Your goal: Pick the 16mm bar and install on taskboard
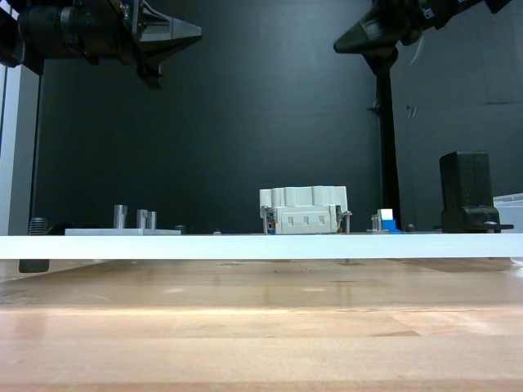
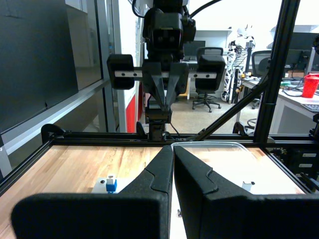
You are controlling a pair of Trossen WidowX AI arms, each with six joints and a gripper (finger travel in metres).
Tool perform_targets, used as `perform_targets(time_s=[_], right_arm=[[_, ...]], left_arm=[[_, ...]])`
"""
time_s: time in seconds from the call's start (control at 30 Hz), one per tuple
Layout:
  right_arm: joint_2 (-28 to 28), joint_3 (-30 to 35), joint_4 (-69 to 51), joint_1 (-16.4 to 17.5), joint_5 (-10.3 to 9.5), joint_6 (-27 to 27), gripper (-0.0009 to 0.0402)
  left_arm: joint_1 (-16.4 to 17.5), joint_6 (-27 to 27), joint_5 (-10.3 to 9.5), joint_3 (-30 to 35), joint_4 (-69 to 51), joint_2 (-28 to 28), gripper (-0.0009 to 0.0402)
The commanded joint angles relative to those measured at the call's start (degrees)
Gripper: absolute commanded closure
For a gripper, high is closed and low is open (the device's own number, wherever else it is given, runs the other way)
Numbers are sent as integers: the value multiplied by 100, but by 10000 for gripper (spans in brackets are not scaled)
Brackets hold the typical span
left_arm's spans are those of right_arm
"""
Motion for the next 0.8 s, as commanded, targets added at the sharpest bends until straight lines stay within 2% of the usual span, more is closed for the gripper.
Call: perform_targets(time_s=[0.03, 0.2, 0.5, 0.6, 0.8], right_arm=[[-63, -179, 566, -98, -83, -74, 393], [-74, -435, 1298, -258, -289, -118, 393], [-76, -966, 2594, -442, -315, -125, 393], [-79, -1145, 2999, -544, -494, -122, 394], [-79, -1405, 3521, -603, -490, -122, 394]], left_arm=[[0, 0, 0, 0, 0, 2, 393], [0, 0, 0, 0, 2, 2, 393], [0, 0, 0, 0, 0, 2, 393], [0, 0, 0, 0, 0, 0, 393], [0, 0, 0, 0, 0, 2, 393]])
